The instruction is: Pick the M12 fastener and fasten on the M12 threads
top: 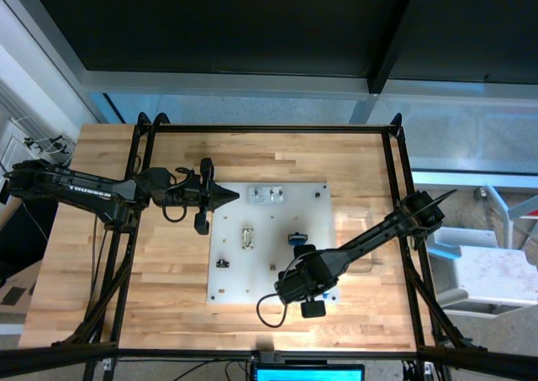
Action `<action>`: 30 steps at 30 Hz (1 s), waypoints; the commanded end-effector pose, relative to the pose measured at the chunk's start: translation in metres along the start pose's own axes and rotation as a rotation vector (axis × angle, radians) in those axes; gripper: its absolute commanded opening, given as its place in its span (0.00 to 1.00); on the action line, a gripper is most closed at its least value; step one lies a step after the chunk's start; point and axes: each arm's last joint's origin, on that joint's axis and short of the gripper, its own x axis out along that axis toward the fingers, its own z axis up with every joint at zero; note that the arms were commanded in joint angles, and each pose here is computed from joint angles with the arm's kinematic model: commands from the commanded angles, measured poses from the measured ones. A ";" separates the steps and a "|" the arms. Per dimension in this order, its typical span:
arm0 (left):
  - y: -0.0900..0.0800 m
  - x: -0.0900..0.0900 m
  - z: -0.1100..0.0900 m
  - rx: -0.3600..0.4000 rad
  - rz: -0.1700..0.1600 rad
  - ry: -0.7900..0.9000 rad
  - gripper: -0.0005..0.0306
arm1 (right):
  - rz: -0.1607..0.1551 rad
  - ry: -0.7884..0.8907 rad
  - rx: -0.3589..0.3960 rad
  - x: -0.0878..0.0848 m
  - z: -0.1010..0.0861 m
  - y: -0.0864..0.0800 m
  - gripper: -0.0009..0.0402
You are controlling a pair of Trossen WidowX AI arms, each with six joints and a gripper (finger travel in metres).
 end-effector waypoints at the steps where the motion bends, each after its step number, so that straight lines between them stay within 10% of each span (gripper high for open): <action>1: 0.000 0.000 0.000 0.000 0.000 -0.001 0.02 | 0.005 -0.012 0.000 0.001 0.001 0.001 0.02; 13: 0.000 0.000 0.000 0.000 0.000 0.000 0.02 | 0.012 -0.008 0.015 0.007 -0.001 0.000 0.02; 15: 0.000 0.000 0.000 0.000 0.000 0.000 0.02 | 0.102 0.027 -0.012 0.006 -0.002 0.003 0.02; 18: 0.000 0.000 0.000 0.000 0.000 0.000 0.02 | 0.339 0.096 -0.145 0.004 -0.005 0.009 0.02; 19: 0.000 0.000 0.000 0.000 0.000 0.000 0.02 | 0.342 0.099 -0.148 0.003 -0.006 0.009 0.02; 27: 0.000 0.000 0.000 0.000 0.000 -0.001 0.02 | 0.072 0.031 -0.043 0.005 -0.004 0.001 0.02; 30: 0.000 0.000 0.000 0.000 0.000 -0.001 0.02 | 0.043 0.027 -0.031 0.005 -0.005 0.000 0.02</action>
